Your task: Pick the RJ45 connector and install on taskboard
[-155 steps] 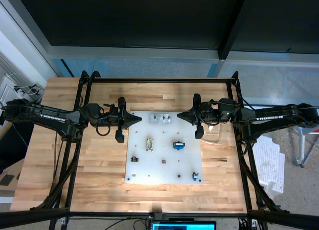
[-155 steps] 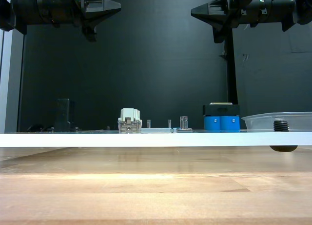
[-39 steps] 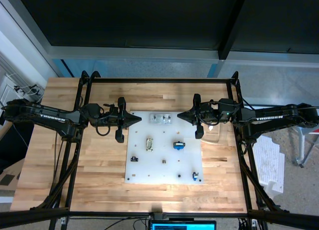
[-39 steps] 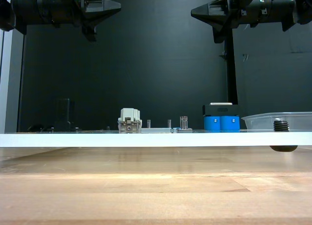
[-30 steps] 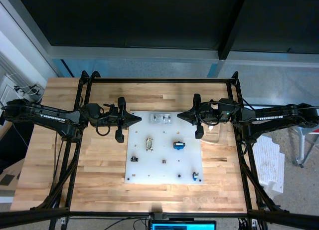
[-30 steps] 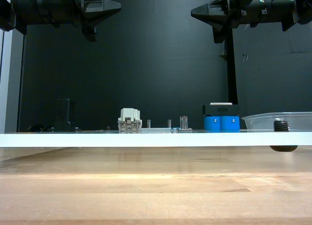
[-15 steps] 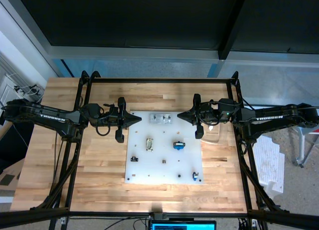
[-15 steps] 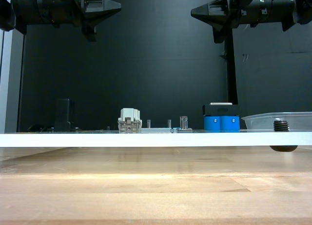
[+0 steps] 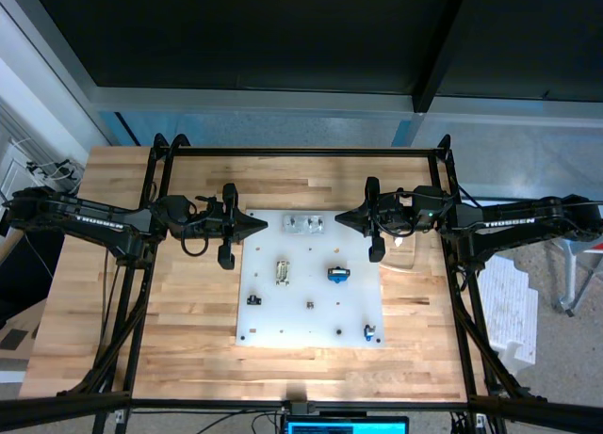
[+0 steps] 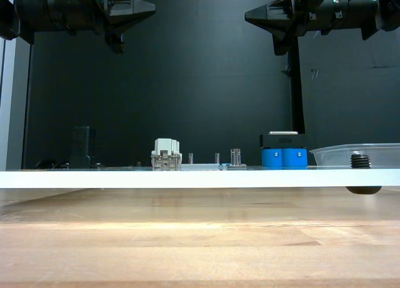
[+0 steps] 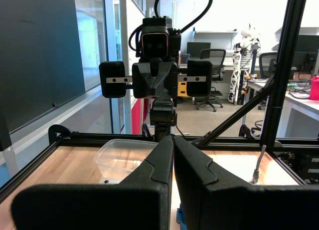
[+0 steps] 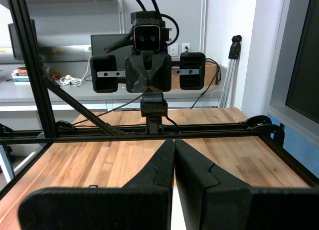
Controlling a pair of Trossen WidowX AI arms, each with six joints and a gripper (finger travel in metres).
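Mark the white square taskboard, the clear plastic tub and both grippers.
White square taskboard (image 9: 287,321): high view, bare middle.
Clear plastic tub (image 10: 331,157): low view, side wall.
Left gripper (image 9: 262,225): high view, shut tips, raised near taskboard's far-left corner.
Right gripper (image 9: 341,217): high view, shut tips, raised near far-right corner.

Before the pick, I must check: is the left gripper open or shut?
Shut: fingers touch, no gap. The left gripper hovers over the far left corner of the board; the right gripper, also shut, over the far right.
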